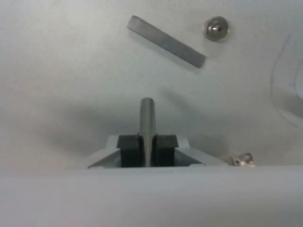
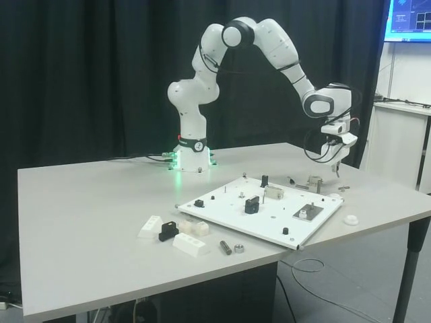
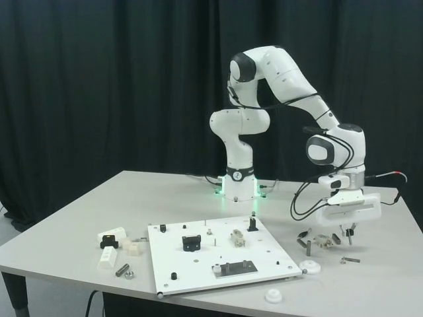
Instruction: Place round peg 3.
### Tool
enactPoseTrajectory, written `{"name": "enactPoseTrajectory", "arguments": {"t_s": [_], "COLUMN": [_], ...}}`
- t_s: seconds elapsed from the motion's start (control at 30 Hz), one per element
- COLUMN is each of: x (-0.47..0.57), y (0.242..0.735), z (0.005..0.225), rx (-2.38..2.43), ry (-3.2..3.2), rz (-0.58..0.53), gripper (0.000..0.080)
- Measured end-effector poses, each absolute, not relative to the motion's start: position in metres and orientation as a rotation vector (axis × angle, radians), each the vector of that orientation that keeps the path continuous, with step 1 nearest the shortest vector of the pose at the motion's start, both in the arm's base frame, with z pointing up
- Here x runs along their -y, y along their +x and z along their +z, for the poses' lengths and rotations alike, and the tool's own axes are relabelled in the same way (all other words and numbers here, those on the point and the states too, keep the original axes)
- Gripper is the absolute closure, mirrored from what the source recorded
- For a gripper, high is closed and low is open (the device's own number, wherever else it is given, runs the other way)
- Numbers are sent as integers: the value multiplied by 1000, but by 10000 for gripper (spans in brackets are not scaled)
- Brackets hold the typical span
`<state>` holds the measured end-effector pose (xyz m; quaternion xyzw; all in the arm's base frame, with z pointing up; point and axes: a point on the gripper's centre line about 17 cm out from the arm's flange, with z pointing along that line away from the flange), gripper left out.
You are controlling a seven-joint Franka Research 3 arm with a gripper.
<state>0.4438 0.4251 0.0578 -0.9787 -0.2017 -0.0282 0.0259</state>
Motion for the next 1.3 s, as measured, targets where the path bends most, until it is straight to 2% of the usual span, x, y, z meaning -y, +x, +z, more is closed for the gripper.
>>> {"name": "enactPoseTrajectory", "arguments": {"t_s": [1.0,1.03,1.2,1.23,1.3], "x": [-442,-442,-441,-440,-440], "y": [444,445,449,450,451], "z": [45,45,46,46,47], "rx": [619,619,618,617,616], "ry": [-3099,-3102,-3115,-3118,-3121], "rz": [-61,-63,-66,-66,-68], "gripper": [735,328,328,73,73]}}
